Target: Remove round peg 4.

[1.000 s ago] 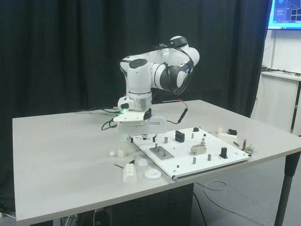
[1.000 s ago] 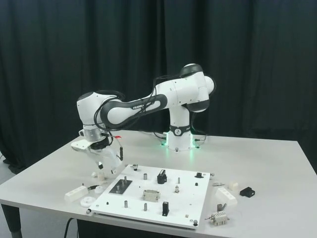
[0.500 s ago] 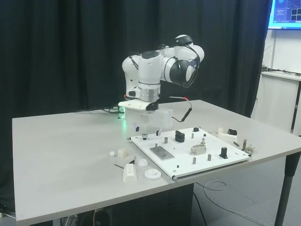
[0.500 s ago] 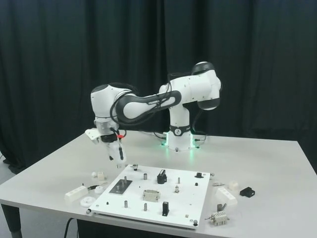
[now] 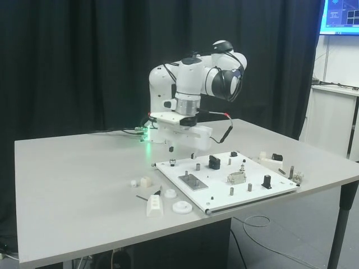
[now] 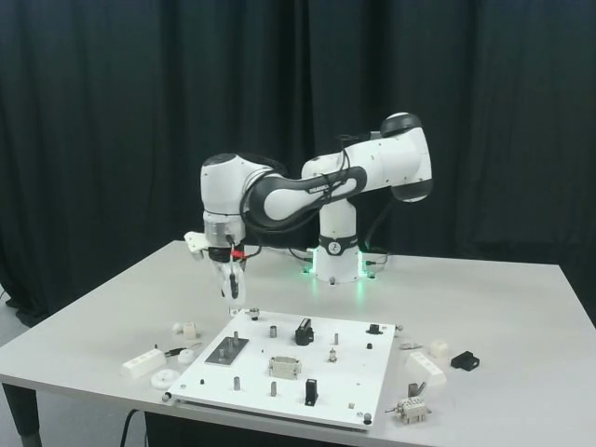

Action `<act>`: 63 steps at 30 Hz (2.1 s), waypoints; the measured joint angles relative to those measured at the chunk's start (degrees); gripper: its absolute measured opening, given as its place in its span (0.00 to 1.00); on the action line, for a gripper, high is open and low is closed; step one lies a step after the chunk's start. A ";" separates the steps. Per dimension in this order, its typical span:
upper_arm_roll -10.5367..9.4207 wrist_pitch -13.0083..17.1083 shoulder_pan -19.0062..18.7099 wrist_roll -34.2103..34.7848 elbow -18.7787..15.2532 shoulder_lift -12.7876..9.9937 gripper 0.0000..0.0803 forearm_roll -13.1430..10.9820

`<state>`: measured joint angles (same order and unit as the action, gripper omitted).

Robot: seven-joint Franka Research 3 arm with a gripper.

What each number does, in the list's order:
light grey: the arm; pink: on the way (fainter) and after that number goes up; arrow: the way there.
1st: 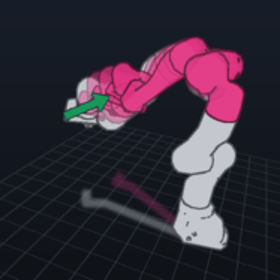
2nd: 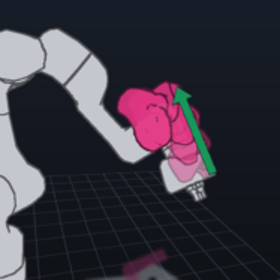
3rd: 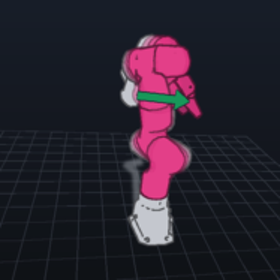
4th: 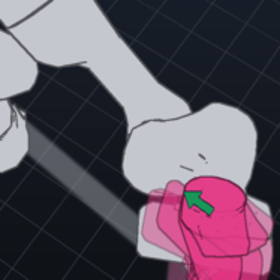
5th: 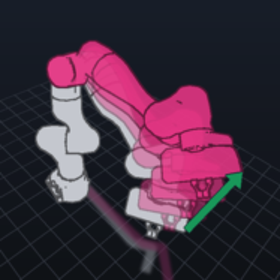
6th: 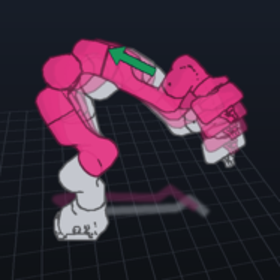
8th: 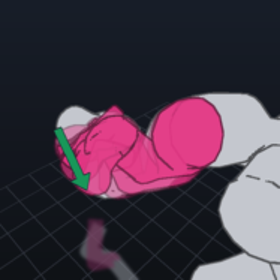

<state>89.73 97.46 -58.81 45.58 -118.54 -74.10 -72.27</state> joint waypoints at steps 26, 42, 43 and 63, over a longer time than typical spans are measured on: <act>-1.70 7.62 -11.55 24.61 -8.00 0.62 1.00 -5.39; -4.80 9.84 -12.84 27.49 -9.45 0.76 1.00 -6.84; -4.88 9.84 -12.85 27.49 -9.58 0.78 1.00 -6.92; -6.46 9.80 -14.81 25.84 -13.19 1.21 1.00 -10.45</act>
<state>83.27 107.26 -73.61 71.42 -131.73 -72.88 -82.72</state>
